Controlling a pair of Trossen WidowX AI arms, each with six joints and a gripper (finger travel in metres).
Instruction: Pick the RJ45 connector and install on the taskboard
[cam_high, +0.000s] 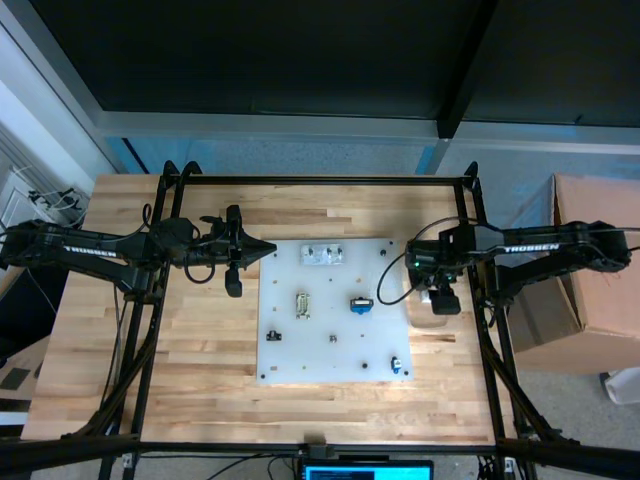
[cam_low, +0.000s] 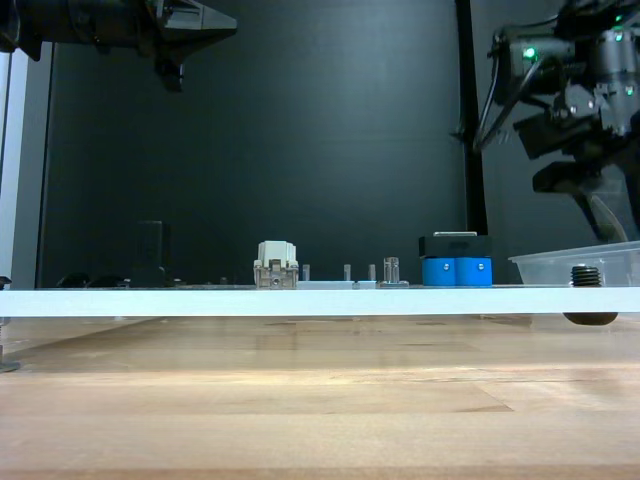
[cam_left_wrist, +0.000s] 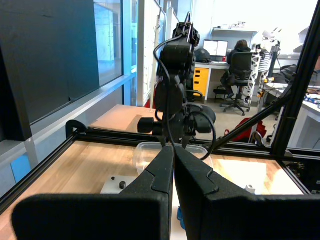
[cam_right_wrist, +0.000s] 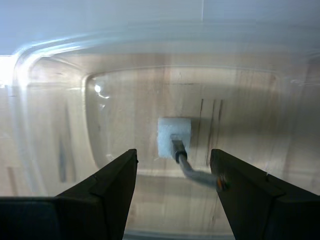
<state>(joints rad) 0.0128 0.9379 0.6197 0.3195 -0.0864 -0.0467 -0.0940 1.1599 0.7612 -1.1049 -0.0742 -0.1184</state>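
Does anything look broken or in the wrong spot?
Nothing stands out. The RJ45 connector lies free in the clear tray, not yet on the board. The right tool hangs open above it; the left tool is shut, high beside the board's left edge.

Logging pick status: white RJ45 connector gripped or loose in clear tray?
Loose: white RJ45 connector lies free in the clear plastic tray, below the open right gripper. Shut left gripper hovers at the white taskboard's left edge.

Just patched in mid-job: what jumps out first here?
The RJ45 connector lies free with its short cable in the clear tray right of the taskboard, the open right end effector poised above it. The left end effector, shut and empty, hangs high near the taskboard's left edge.
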